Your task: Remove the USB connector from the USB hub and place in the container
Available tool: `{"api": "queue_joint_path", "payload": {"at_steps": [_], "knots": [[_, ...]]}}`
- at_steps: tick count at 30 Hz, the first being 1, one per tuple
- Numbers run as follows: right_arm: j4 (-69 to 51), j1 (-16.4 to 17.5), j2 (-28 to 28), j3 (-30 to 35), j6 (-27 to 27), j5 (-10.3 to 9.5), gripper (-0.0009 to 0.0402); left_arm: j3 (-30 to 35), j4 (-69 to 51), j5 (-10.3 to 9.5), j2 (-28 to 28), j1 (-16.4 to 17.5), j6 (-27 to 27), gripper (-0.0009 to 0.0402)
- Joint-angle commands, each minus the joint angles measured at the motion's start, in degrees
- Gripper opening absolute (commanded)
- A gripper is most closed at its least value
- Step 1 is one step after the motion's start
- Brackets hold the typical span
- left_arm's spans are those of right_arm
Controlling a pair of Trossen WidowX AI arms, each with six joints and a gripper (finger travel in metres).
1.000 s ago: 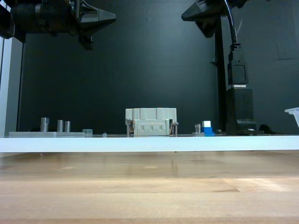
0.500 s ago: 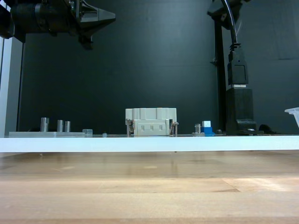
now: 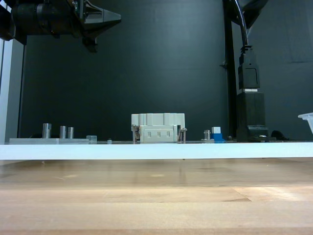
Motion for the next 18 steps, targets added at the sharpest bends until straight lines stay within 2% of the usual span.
{"api": "queue_joint_path", "payload": {"at_steps": [1, 5, 12, 18], "knots": [[-0.4, 2.1, 1.9, 1.2, 1.7, 2.43, 0.0, 0.0, 0.0, 0.02, 0.0, 0.0, 0.0, 0.0001], [-3.4, 4.4, 5.2, 3.3, 4.0, 4.52, 0.0, 0.0, 0.0, 0.02, 0.0, 0.0, 0.0, 0.0001], [-4.3, 7.5, 10.5, 6.9, 9.1, 5.55, 0.0, 0.0, 0.0, 0.02, 0.0, 0.0, 0.0, 0.0001], [-5.2, 11.0, 13.4, 9.9, 9.7, 5.55, 0.0, 0.0, 0.0, 0.02, 0.0, 0.0, 0.0, 0.0001]]}}
